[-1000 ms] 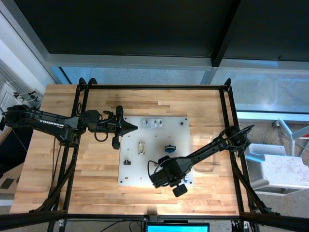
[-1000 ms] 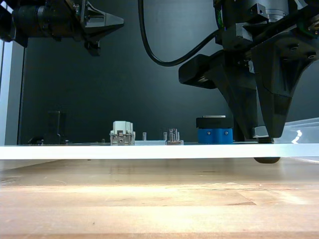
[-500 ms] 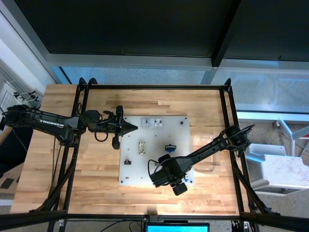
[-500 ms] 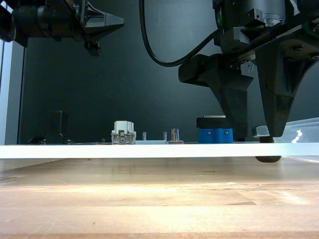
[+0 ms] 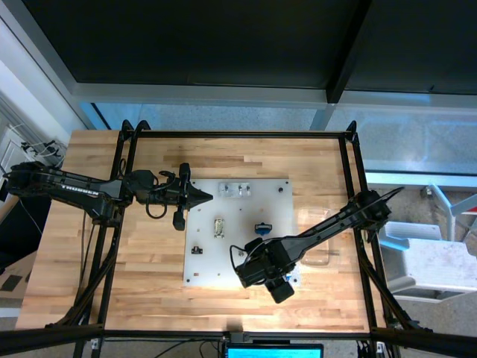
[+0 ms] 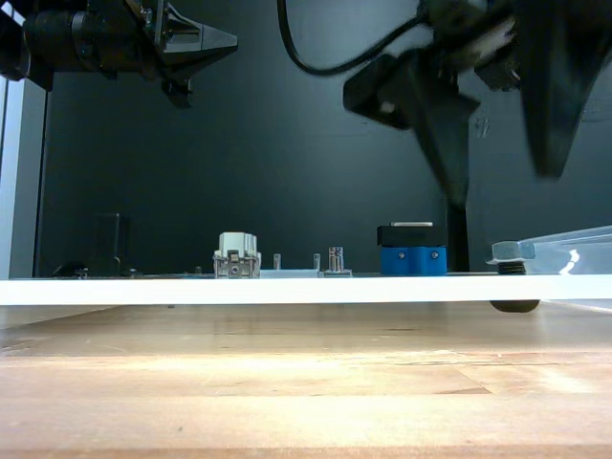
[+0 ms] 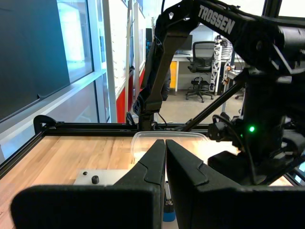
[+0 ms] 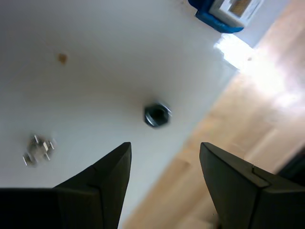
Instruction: Pick the M12 fastener and fasten on the M12 threads
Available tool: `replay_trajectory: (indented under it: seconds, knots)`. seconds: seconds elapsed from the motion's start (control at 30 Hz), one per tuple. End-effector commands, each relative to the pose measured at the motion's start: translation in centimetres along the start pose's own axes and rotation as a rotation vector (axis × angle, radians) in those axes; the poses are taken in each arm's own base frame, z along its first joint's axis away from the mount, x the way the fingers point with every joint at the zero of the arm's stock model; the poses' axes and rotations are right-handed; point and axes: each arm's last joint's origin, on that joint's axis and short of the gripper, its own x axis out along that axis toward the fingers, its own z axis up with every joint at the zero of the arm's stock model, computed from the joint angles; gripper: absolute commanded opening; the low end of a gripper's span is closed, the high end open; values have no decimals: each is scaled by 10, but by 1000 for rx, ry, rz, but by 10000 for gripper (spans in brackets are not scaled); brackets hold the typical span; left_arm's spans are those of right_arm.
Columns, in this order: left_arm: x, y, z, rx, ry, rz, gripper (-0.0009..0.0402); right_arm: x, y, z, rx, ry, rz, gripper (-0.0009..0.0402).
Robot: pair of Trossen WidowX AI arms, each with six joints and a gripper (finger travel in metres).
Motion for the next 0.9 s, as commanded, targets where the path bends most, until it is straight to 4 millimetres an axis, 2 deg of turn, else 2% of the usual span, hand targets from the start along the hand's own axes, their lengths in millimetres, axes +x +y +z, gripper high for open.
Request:
replay_trajectory:
  seconds: [0.03,0.13,0.47,0.7,0.9]
  knots:
    - [0,0,0,0,0,0,0,-8,-1,3,-210,0,3,194]
    - [0,0,0,0,0,0,0,-13,0,8,-442,-42,9,191]
    - [0,0,0,0,0,0,0,-17,3,16,-831,-178,98,184]
    - [0,0,0,0,0,0,0,-17,4,20,-1404,-271,49,183]
    - [0,0,0,0,0,0,0,-15,4,22,-1608,-292,13,183]
